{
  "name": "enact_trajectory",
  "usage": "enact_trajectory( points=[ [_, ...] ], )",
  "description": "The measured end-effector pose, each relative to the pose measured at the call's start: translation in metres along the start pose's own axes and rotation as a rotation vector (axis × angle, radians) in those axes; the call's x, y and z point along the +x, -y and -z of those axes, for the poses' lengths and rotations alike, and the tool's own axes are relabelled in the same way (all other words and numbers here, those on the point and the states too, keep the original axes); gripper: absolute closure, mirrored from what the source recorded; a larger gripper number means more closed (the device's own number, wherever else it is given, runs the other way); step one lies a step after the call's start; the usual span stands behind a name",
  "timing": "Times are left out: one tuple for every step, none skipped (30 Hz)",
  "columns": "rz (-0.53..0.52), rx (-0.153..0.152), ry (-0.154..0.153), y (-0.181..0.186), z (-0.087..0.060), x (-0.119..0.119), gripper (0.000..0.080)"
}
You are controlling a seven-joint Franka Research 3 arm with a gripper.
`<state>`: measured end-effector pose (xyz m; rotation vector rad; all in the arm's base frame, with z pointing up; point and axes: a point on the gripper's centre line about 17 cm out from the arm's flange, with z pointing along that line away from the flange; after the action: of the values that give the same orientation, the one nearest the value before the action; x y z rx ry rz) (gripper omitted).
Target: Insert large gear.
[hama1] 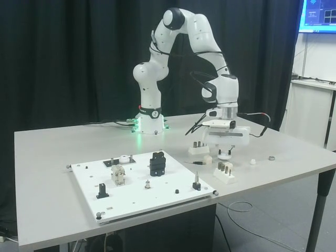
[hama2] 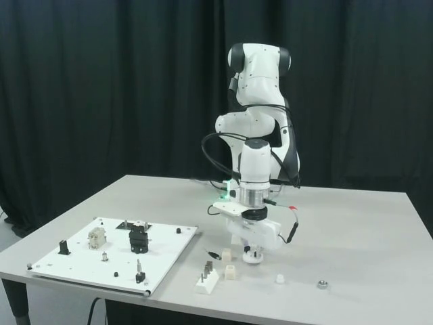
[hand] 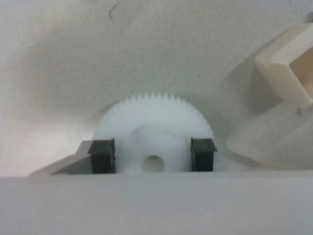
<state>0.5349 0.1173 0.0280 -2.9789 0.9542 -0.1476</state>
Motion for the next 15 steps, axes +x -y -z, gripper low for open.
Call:
enact_trajectory(
  points=[
    [0.0, 0.001, 0.001, 0.0002, 0.001, 0.0001, 0.0471],
    [0.0, 0.001, 0.001, 0.0003, 0.0018, 0.0002, 0.0471],
    [0.0, 0.001, 0.002, 0.0003, 0.0026, 0.0002, 0.0471],
    [0.0, 0.001, 0.003, 0.0002, 0.0033, 0.0, 0.0471],
    [0.0, -0.001, 0.005, -0.0002, 0.0039, -0.0004, 0.0473],
    [0.0, -0.002, 0.007, -0.0005, 0.0043, -0.0006, 0.0473],
    [0.0, -0.002, 0.008, -0.0007, 0.0047, -0.0007, 0.0473],
    [0.0, -0.002, 0.008, -0.0008, 0.005, -0.0007, 0.0473],
    [0.0, -0.002, 0.008, -0.0009, 0.0053, -0.0006, 0.0473],
    [0.0, -0.002, 0.008, -0.001, 0.0054, -0.0005, 0.0473],
    [0.0, -0.003, 0.009, -0.0011, 0.0055, -0.0004, 0.0473],
    [0.0, -0.003, 0.009, -0.0013, 0.0055, -0.0004, 0.0473],
    [-0.001, -0.003, 0.009, -0.0015, 0.0055, -0.0004, 0.0473],
    [-0.001, -0.004, 0.009, -0.0017, 0.0054, -0.0003, 0.0473],
    [-0.001, -0.004, 0.009, -0.0019, 0.0054, -0.0003, 0.0473]
  ],
)
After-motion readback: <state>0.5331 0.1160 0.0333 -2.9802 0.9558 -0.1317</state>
